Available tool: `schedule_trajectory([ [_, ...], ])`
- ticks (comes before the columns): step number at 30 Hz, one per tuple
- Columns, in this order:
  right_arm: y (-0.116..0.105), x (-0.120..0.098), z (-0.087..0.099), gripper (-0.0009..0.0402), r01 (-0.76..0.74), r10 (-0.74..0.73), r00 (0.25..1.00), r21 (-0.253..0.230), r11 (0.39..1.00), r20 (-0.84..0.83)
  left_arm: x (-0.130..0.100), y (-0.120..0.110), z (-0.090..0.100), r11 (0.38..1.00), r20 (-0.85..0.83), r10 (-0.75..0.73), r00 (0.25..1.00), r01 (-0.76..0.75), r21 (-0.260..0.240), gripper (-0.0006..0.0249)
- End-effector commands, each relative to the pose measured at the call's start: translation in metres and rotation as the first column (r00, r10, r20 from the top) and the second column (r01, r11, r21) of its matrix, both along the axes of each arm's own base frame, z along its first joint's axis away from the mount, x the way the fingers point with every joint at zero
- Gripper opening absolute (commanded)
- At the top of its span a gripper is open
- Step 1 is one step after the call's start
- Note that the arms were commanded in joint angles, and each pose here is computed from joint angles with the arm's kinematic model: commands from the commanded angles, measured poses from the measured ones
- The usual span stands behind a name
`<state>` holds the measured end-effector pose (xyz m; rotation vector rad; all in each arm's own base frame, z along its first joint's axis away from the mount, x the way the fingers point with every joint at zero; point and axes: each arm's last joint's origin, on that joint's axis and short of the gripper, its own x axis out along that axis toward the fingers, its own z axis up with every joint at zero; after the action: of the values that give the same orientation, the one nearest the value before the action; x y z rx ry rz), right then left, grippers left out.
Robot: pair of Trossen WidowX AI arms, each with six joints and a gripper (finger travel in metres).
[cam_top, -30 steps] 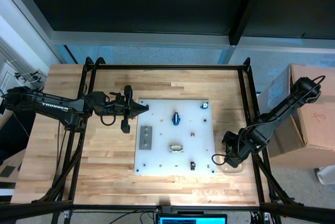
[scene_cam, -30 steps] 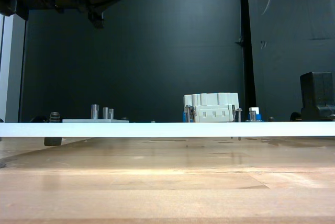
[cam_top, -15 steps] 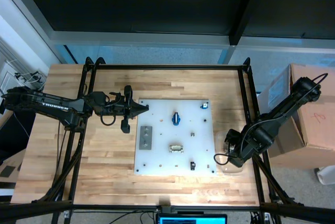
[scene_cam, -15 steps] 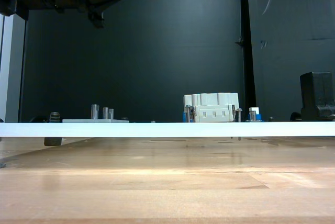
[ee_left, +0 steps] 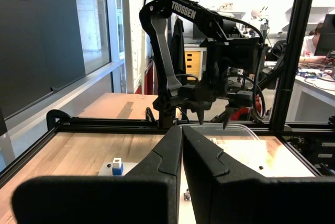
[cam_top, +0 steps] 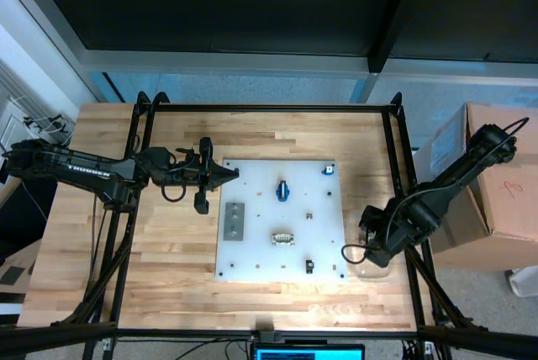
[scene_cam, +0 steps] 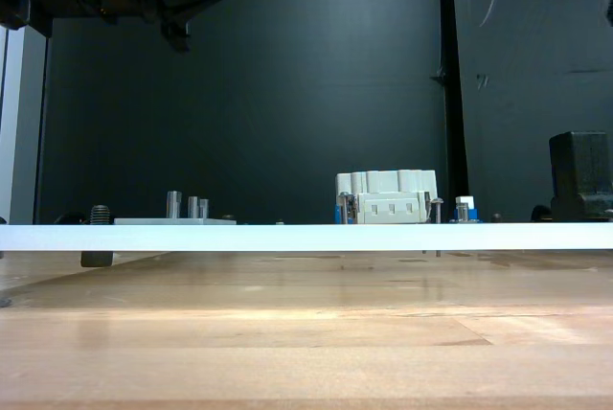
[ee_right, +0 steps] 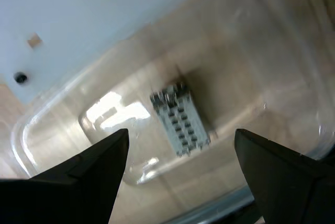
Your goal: Remove the HAN10E connector from the taskboard and place in the container
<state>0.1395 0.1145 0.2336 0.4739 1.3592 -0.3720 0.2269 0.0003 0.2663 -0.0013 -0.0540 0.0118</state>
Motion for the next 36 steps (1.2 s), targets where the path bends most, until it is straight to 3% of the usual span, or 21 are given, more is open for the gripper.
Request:
schedule_trajectory([
  [1,-0.009,0.013,0.005,0.0271,-0.018,0.018,0.995,0.004,1.0,0.101,0.0,0.0,0.0,1.0,0.0,0.0,1.0,0.0,0.0,0.0],
  [7,-0.031,0.041,0.01,0.0247,-0.102,0.104,0.964,-0.022,0.995,0.246,0.0,0.0,0.0,1.0,0.0,0.0,1.0,0.0,0.0,0.0],
  [15,-0.063,0.074,0.023,0.0205,-0.195,0.243,0.856,-0.151,0.969,0.457,0.0,0.0,0.0,1.0,0.0,0.0,1.0,0.0,0.0,0.0],
  [24,-0.086,0.101,0.048,0.0139,-0.189,0.414,0.62,-0.385,0.903,0.666,0.0,0.0,0.0,1.0,0.0,0.0,1.0,0.0,0.0,0.0],
  [31,-0.109,0.111,0.055,0.0083,-0.087,0.441,0.456,-0.455,0.886,0.773,0.0,0.0,0.0,1.0,0.0,0.0,1.0,0.0,0.0,0.0],
  [36,-0.118,0.114,0.06,0.0051,0.003,0.448,0.273,-0.467,0.884,0.851,0.0,0.0,0.0,1.0,0.0,0.0,1.0,0.0,0.0,0.0],
])
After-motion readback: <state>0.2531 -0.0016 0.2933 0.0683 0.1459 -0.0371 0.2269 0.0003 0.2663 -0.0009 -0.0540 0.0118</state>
